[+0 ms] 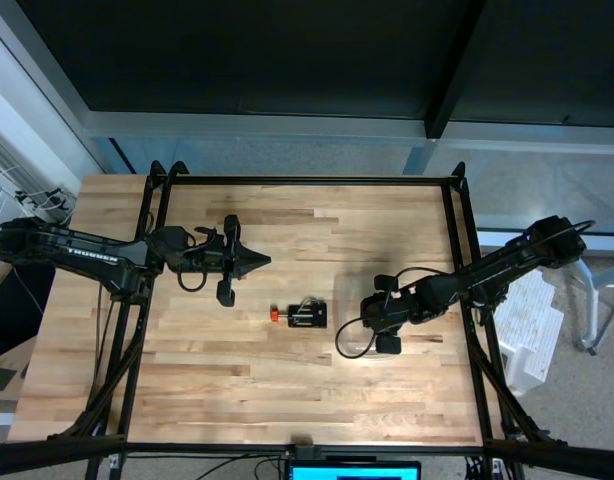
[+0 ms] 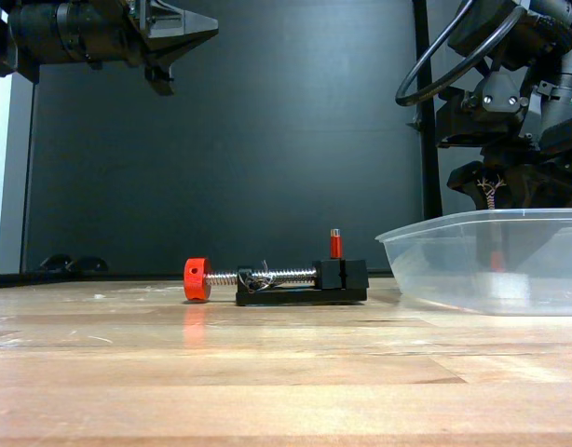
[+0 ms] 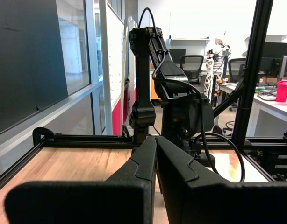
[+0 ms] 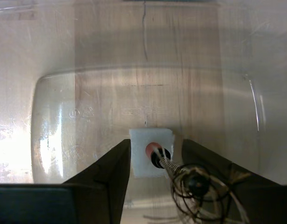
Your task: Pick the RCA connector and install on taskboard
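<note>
The RCA connector [image 4: 156,154], red-collared with a metal spring and thin wires, stands in a small white foam block [image 4: 142,163] inside a clear plastic tray [image 2: 426,264]. My right gripper [image 4: 156,143] hangs just above it, open, one finger on each side of the block, touching nothing. In the low view the connector [image 2: 496,261] shows through the tray wall below that gripper [image 2: 496,186]. The taskboard [image 1: 307,316], a black block with a red stub [image 2: 197,278] and a red post [image 2: 335,244], lies left of the tray. My left gripper [image 1: 255,260] is shut and raised at the far left.
The tray [image 4: 45,93] sits on the wooden table right of centre, close beside the taskboard [image 2: 300,281]. A black metal frame [image 1: 307,181] borders the table. The right arm's cable [image 1: 347,345] loops over the tray.
</note>
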